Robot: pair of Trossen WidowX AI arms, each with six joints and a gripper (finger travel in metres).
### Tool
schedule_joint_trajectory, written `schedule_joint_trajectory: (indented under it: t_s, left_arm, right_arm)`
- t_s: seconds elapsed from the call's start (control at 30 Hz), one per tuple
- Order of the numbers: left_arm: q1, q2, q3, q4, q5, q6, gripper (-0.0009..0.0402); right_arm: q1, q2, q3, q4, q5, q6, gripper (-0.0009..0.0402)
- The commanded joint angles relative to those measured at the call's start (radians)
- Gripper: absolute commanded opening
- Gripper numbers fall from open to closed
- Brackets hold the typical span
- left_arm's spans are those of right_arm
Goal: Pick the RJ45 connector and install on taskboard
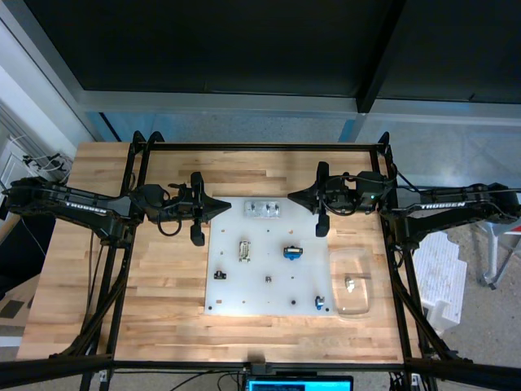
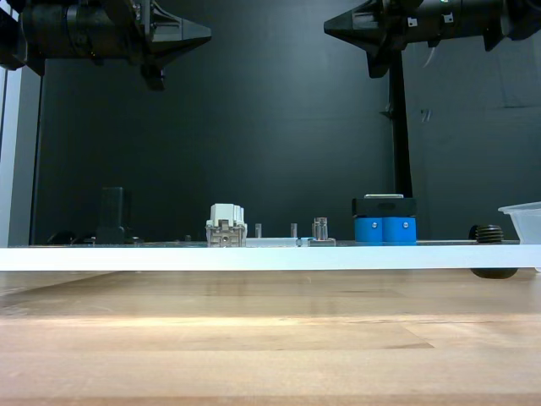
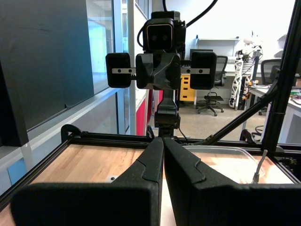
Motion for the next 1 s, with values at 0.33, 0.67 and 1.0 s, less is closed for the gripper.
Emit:
schedule_joint_trajectory:
  t_s: [0.33,0.67,1.0]
  left_arm:
    - [0.0,0.0,0.0,0.0,0.0,0.0,0.0]
    - [0.0,0.0,0.0,0.0,0.0,0.0,0.0]
    - [0.0,0.0,0.0,0.0,0.0,0.0,0.0]
  right_arm:
    - [-0.001,-0.003,-0.039,0.032,-0.026,0.012,0.0]
    - [0.0,-0.003,-0.043,0.04,-0.051,0.008,0.0]
    - [0.0,-0.003,-0.052,0.049,-0.051,0.003,0.0]
